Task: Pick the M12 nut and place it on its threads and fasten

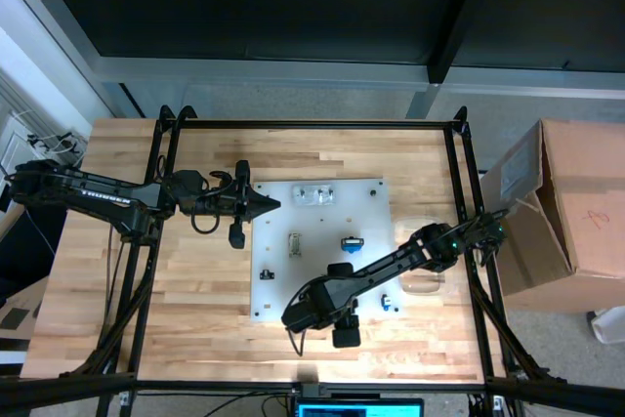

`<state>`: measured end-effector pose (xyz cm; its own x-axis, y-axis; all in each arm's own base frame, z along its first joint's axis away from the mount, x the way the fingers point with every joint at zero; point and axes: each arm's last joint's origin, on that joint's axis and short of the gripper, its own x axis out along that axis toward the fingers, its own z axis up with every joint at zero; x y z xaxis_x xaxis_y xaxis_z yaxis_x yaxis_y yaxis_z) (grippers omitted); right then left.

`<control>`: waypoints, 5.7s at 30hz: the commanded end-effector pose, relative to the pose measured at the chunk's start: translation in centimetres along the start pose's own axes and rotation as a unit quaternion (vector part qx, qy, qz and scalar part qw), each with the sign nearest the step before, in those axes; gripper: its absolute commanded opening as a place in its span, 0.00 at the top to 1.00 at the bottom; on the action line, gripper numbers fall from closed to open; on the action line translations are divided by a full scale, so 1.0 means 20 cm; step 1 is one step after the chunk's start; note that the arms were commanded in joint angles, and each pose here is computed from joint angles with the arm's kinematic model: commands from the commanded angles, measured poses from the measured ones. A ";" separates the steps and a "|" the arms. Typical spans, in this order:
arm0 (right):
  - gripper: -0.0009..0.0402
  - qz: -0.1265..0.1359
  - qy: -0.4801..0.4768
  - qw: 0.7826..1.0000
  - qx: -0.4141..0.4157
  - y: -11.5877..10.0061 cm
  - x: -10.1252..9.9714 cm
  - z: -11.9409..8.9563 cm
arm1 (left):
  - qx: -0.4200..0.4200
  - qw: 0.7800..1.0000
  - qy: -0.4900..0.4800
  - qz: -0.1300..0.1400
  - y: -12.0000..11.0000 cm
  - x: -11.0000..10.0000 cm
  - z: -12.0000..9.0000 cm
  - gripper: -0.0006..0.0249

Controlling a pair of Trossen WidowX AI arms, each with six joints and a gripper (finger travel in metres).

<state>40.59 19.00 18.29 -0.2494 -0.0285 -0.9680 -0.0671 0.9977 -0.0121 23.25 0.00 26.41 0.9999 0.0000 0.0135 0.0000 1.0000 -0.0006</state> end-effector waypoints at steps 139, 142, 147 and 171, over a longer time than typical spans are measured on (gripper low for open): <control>0.88 0.013 -0.297 0.955 -0.011 -0.04 0.20 -0.49 | 0.000 1.000 0.000 0.000 0.00 0.00 0.00 0.98; 0.79 0.013 -0.297 0.955 -0.011 -0.04 0.20 -0.49 | 0.000 1.000 0.000 0.000 0.00 0.00 0.00 0.98; 0.67 0.013 -0.297 0.955 -0.011 -0.04 0.20 -0.49 | 0.000 1.000 0.000 0.000 0.00 0.00 0.00 0.98; 0.58 0.017 -0.252 0.968 -0.007 -0.08 0.06 -0.56 | 0.000 1.000 0.000 0.000 0.00 0.00 0.00 0.98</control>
<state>29.65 16.82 19.75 0.2541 0.0483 -0.9660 -0.0837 0.9961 0.0278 23.25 0.00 26.40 0.9999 0.0004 0.0132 -0.0004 1.0000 -0.0002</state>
